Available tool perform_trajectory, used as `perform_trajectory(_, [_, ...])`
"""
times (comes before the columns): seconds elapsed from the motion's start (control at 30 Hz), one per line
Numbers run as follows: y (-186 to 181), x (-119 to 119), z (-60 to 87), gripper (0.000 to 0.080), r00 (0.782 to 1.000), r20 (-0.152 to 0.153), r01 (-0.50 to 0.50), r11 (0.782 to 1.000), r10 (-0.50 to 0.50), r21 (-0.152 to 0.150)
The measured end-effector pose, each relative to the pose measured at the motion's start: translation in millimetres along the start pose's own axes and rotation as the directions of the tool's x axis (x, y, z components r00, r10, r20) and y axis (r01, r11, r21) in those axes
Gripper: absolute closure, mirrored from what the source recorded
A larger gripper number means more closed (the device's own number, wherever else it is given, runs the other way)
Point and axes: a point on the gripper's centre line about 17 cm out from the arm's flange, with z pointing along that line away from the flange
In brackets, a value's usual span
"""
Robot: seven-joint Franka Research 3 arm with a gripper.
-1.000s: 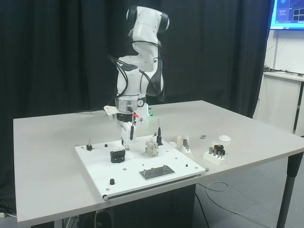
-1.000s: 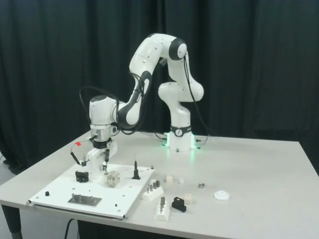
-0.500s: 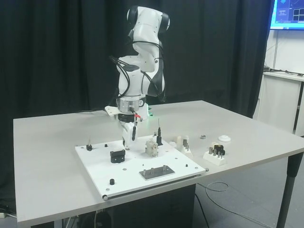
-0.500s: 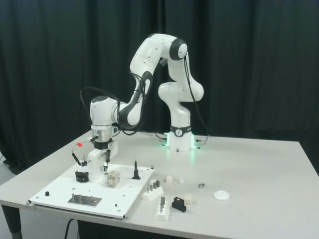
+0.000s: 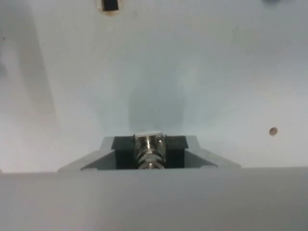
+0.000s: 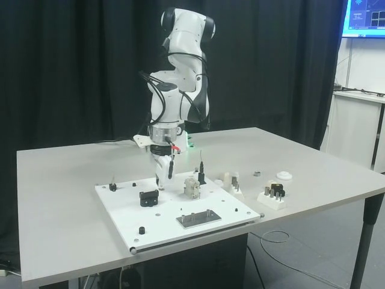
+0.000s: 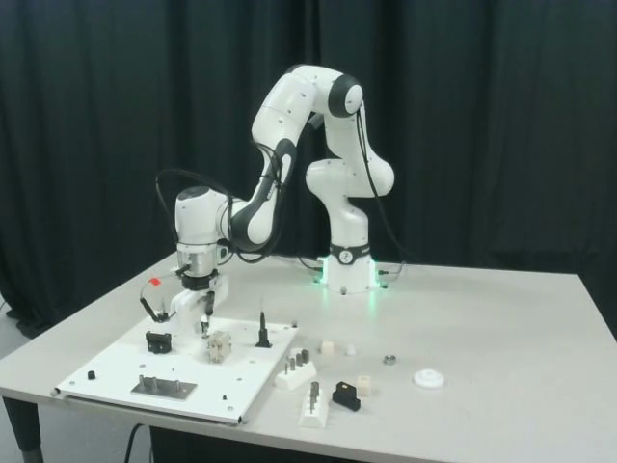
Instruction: Insert BNC.
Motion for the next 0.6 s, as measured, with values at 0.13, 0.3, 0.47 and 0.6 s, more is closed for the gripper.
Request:
perform_trajectory(0.13, [-0.1,-0.3,0.0,0.0677,1.000,0.000,0.003,1.000,-0.003,0.000])
perform_trajectory(0.3, [-0.2,-0.7,-0.1,0.0677,1.000,0.000,0.014,1.000,-0.014,0.000])
perform_trajectory(0.47, [-0.3,-0.8,-0.1,0.0677,0.999,0.000,0.032,0.999,-0.032,0.000])
perform_trajectory(0.6, [-0.3,-0.9,-0.1,0.0677,0.998,0.000,0.062,0.998,-0.062,0.000])
